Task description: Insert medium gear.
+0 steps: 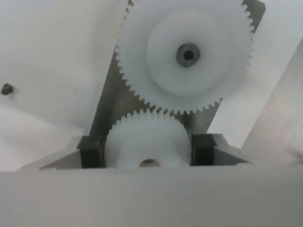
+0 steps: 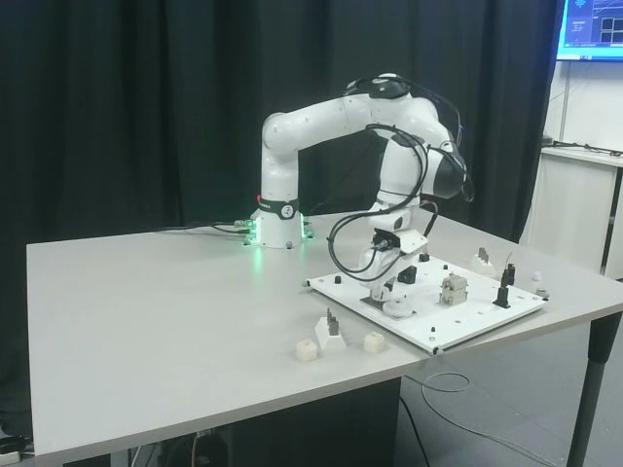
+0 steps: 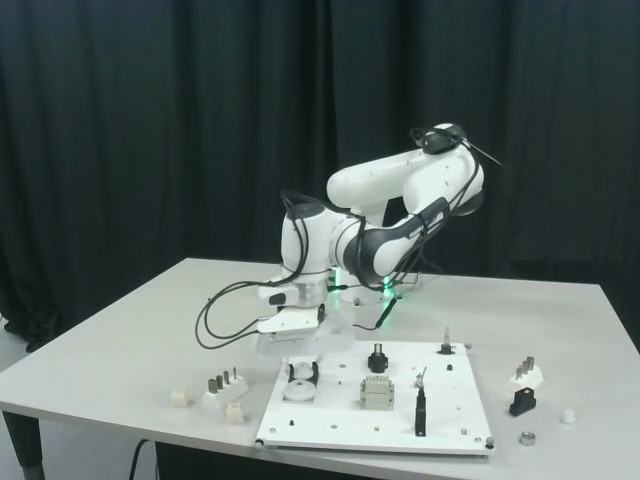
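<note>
now gripper (image 1: 147, 153) clamps medium gear (image 1: 147, 139); teeth touching large gear (image 1: 185, 54)

medium gear (image 1: 147, 139) between fingers (image 1: 91, 151), meshed beside large gear (image 1: 184, 54) on plate (image 1: 111, 101).

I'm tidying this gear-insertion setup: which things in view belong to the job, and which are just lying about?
In the job:
- smaller white toothed plastic gear held in the end effector
- large white toothed plastic gear
- grey metal plate

Lying about:
- small white blocks
- black upright part
</note>
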